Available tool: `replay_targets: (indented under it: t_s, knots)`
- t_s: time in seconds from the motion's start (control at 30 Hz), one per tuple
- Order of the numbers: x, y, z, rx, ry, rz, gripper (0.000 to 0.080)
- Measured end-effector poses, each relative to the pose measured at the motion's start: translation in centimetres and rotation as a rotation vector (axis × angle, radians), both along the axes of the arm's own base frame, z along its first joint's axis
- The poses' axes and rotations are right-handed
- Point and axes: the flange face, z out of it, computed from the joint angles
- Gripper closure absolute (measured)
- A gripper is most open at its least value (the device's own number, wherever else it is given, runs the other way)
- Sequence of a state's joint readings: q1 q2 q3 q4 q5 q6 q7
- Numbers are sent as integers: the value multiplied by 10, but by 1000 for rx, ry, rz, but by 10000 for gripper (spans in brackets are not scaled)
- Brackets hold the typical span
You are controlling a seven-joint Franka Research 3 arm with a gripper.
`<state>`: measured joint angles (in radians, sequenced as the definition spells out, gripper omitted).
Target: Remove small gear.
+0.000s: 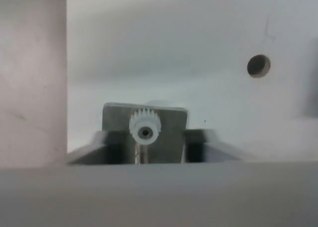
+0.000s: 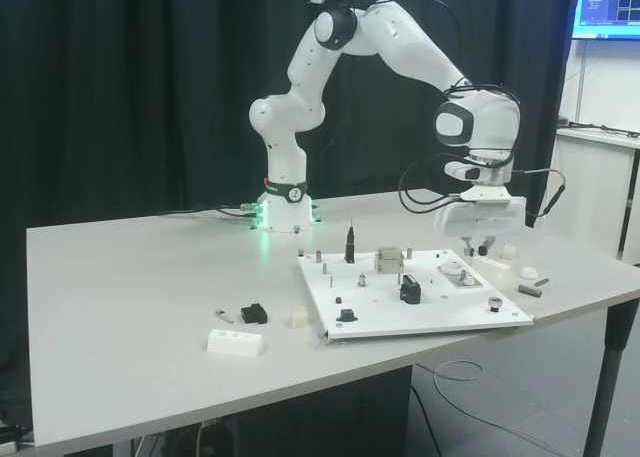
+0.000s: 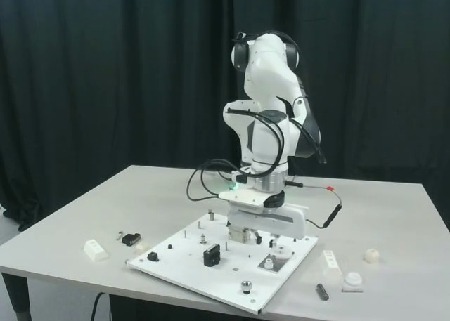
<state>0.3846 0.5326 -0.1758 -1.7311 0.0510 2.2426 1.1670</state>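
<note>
White gear sits on its shaft between my fingers, which are closed on it just above the board. If I tilt while lifting, it could bind on the shaft or slip from my grip and roll away

No text, label, brand, number or sign could be read anywhere; the screen at the edge of the first room view showed only marks too small to make out.

small gear between the hand's fingers
</note>
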Motion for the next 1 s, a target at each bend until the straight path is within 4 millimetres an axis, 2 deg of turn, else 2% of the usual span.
replay_targets:
  t_s: [0.17,0.2,0.47,0.5,1.0]
  knots:
    - [-3,1,-5,-3,10,1,578]
    - [-4,1,-6,-3,13,0,255]
    - [-8,-1,-17,-7,24,-6,255]
    - [-8,-1,-19,-8,24,-7,19]
    - [-14,3,-37,-3,6,-13,3]
